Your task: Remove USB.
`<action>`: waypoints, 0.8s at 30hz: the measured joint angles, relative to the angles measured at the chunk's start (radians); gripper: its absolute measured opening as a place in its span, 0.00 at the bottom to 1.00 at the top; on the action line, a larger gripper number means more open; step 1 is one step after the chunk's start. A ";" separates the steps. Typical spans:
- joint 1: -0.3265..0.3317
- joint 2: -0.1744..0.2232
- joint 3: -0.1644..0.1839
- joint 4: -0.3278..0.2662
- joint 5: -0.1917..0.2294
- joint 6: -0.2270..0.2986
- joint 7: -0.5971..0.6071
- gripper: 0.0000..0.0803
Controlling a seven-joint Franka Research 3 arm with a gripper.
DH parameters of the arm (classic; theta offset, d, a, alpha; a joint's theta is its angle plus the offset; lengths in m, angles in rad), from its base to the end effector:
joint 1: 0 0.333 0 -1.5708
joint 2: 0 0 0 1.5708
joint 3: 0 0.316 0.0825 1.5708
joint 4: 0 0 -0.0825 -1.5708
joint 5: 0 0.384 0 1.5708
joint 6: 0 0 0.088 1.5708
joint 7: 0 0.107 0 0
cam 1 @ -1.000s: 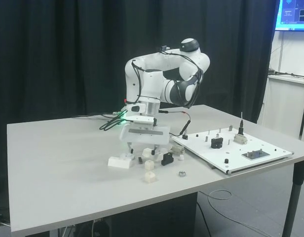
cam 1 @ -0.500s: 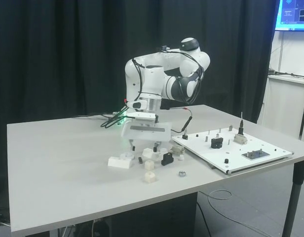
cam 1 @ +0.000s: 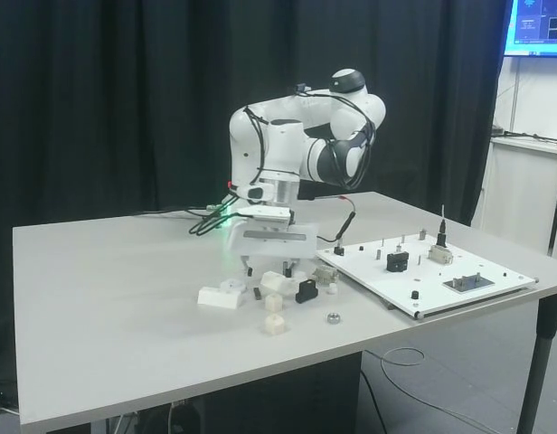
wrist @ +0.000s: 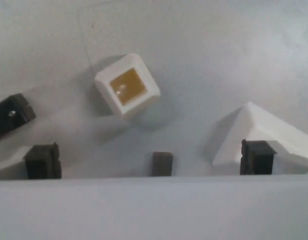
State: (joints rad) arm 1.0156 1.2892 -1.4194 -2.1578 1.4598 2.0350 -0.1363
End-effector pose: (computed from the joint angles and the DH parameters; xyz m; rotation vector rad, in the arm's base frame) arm 0.5240 -0.1705 0.2271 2.6983 -1.4381 0.2714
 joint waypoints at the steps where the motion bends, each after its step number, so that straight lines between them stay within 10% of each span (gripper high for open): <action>1: 0.002 0.000 0.000 0.000 -0.001 -0.002 0.000 1.00; 24: 0.183 -0.006 -0.081 -0.043 -0.054 -0.256 0.115 1.00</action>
State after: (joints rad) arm 1.1986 1.2831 -1.5005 -2.2010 1.4054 1.7787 -0.0210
